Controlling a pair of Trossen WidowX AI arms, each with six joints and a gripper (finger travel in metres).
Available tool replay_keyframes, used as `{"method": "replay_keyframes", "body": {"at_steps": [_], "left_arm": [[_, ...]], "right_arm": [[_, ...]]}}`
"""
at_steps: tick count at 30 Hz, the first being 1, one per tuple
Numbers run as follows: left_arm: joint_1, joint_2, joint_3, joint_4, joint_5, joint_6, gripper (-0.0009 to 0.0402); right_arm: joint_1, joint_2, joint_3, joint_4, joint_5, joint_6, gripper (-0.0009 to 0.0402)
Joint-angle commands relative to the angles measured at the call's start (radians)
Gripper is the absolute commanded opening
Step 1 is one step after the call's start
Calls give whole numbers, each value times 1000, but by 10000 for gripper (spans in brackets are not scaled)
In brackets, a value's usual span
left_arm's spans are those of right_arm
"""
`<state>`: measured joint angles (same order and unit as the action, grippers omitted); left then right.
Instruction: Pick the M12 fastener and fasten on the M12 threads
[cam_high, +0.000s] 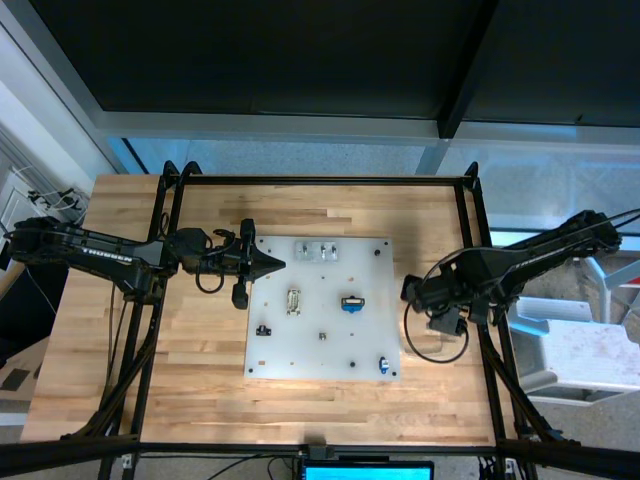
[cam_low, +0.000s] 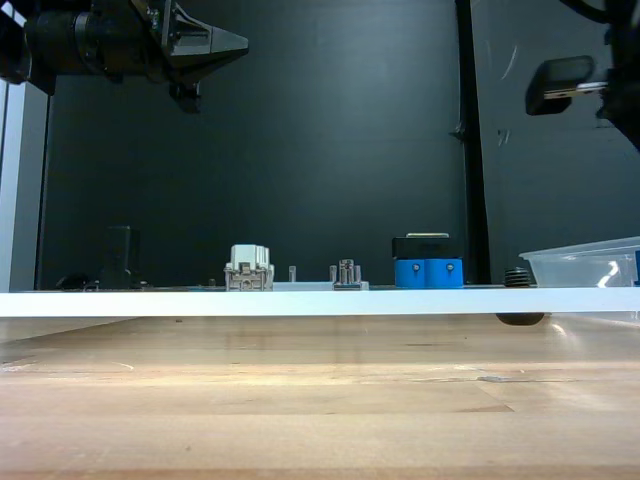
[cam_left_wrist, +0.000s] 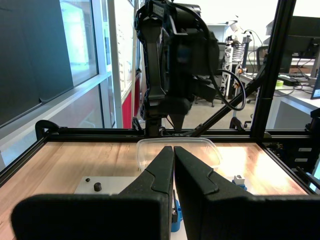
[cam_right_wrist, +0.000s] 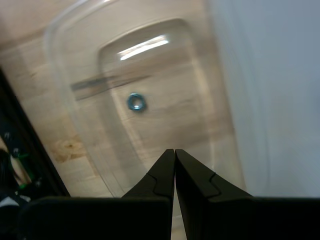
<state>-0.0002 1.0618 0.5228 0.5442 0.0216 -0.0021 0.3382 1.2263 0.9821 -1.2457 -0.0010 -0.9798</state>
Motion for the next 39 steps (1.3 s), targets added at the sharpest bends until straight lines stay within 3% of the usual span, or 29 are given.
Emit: {"method": "replay_keyframes", "body": {"at_steps": [1,6,11,20,39], "left_arm": [[0,0,0,0,0,0,0],[0,0,0,0,0,0,0],[0,0,0,0,0,0,0],[0,0,0,0,0,0,0],[0,0,0,0,0,0,0]], "right_arm": [[46,27,-11,0,0,-6,1],[93,45,-38,10,1,-8,19],[105,45,-84,67,1,-82,64],[109,45,-158,164,8,-114,125],[112,61,-269,283,8,-109,135]]}}
